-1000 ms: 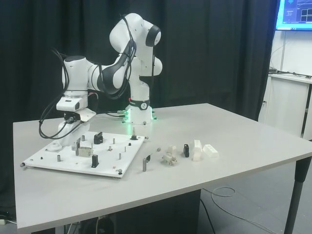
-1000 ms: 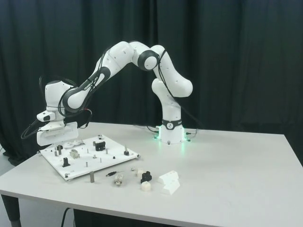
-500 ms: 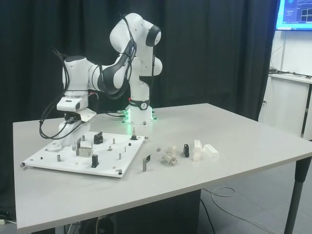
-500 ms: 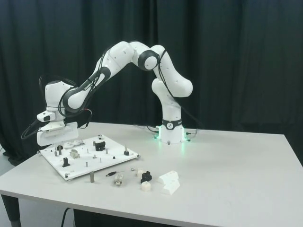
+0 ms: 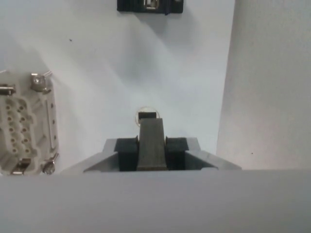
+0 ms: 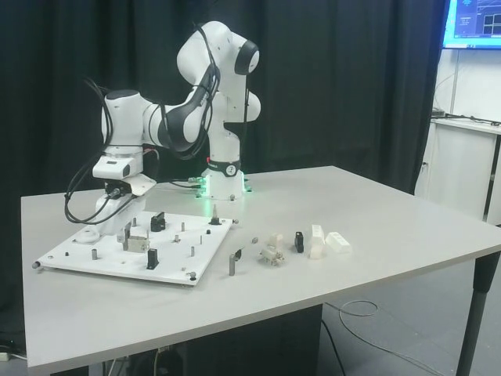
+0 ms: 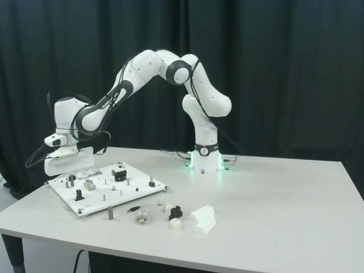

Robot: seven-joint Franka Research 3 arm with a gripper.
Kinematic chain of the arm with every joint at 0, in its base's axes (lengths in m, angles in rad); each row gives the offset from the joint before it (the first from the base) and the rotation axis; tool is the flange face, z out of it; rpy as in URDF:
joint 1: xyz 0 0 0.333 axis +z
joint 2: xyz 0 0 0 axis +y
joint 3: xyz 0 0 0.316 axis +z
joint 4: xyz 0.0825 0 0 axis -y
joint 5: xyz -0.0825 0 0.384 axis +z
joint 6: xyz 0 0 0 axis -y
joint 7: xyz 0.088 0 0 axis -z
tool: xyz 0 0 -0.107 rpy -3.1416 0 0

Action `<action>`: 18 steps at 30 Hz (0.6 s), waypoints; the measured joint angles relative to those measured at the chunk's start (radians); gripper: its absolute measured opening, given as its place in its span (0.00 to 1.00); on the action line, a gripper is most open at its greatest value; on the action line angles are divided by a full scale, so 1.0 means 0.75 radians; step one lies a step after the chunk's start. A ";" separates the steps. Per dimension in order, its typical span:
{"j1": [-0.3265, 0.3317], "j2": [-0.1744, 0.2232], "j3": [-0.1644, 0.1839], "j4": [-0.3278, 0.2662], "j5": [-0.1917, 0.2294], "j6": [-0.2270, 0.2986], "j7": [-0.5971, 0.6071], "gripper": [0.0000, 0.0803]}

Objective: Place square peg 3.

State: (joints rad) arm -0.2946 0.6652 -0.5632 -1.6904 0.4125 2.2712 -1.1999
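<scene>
In the wrist view a dark square peg [image 5: 151,143] stands upright between my gripper's [image 5: 151,154] black pads [image 5: 127,153], which press on both its sides. Its lower end [image 5: 147,116] meets a small round hole in the white board [image 5: 121,73]. From the room views my gripper [image 6: 124,227] [image 7: 71,177] hangs low over the far left part of the white board [image 6: 94,262] [image 7: 94,199], pointing straight down. The peg itself is too small to make out there.
A grey multi-pin connector [image 5: 24,128] and a black block [image 5: 149,5] sit on the board near the peg. Several pins and black blocks stand on the board. Loose white and black parts [image 6: 305,241] [image 7: 196,219] and an upright peg [image 6: 232,266] lie on the grey table [image 5: 272,97].
The wrist has shifted very slightly upward over the board; the parts on the board and table have not moved.
</scene>
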 joint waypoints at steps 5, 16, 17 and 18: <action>0.001 0.000 0.000 0.000 0.000 0.000 0.001 0.14; 0.008 0.000 0.000 0.000 0.003 0.000 0.036 0.14; 0.010 0.000 0.000 0.000 0.004 0.000 0.043 0.14; 0.013 0.000 0.000 0.000 0.005 -0.002 0.050 0.14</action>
State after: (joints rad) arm -0.2852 0.6652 -0.5631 -1.6904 0.4162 2.2699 -1.1621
